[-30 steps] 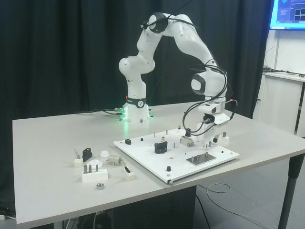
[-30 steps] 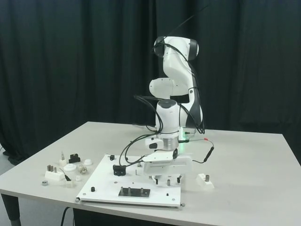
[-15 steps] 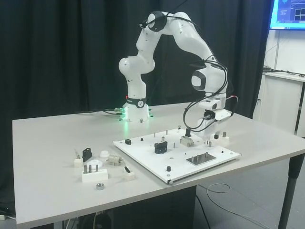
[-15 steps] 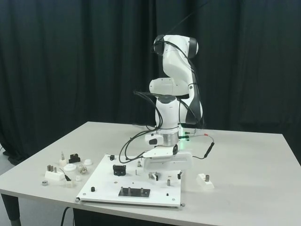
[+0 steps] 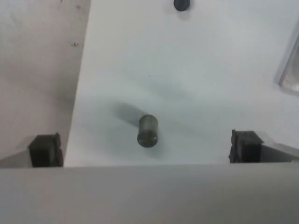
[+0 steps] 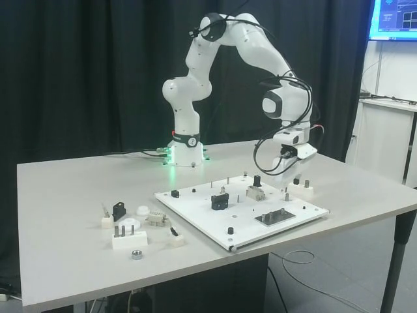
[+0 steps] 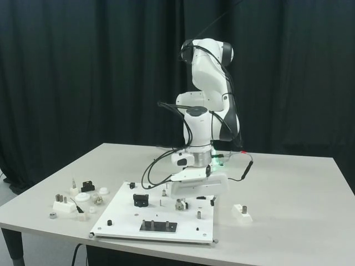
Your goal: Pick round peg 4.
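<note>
One round peg stood upright on the white board, centred beneath the released tool.

Both fingertips (image 5: 45, 150) of the tool (image 5: 145, 151) were seen in the wrist view spread wide apart, with the round peg (image 5: 148, 131) midway between them and touched by neither; nothing was gripped. The peg was set on end in the white board (image 5: 201, 84), near the board's edge where the grey counter (image 5: 37, 70) showed, presumably so that its sides were left free for a pinch from above. In the room views the tool (image 7: 198, 199) was held pointing straight down above the board's far side, clear of the black fixture (image 7: 140, 200) and the metal plate with pegs (image 7: 158, 225). The alignment was judged ready for a descent and closing.
</note>
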Motion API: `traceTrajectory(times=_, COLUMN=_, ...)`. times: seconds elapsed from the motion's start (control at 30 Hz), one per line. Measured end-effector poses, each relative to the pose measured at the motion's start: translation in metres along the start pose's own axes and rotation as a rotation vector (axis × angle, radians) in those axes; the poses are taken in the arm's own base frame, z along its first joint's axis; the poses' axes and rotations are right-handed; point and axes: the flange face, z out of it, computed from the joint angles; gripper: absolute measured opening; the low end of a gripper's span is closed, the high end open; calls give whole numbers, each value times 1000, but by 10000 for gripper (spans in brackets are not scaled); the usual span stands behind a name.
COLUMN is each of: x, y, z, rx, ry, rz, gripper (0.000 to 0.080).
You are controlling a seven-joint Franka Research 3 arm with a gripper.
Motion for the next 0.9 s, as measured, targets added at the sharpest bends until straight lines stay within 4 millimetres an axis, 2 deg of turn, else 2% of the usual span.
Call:
traceTrajectory(times=0.63, x=0, y=-1, z=-4, rx=3, ry=-1, rz=-11, gripper=800)
traceTrajectory(times=0.9, x=-9, y=-12, z=-7, rx=9, ry=-14, rz=-45, gripper=800)
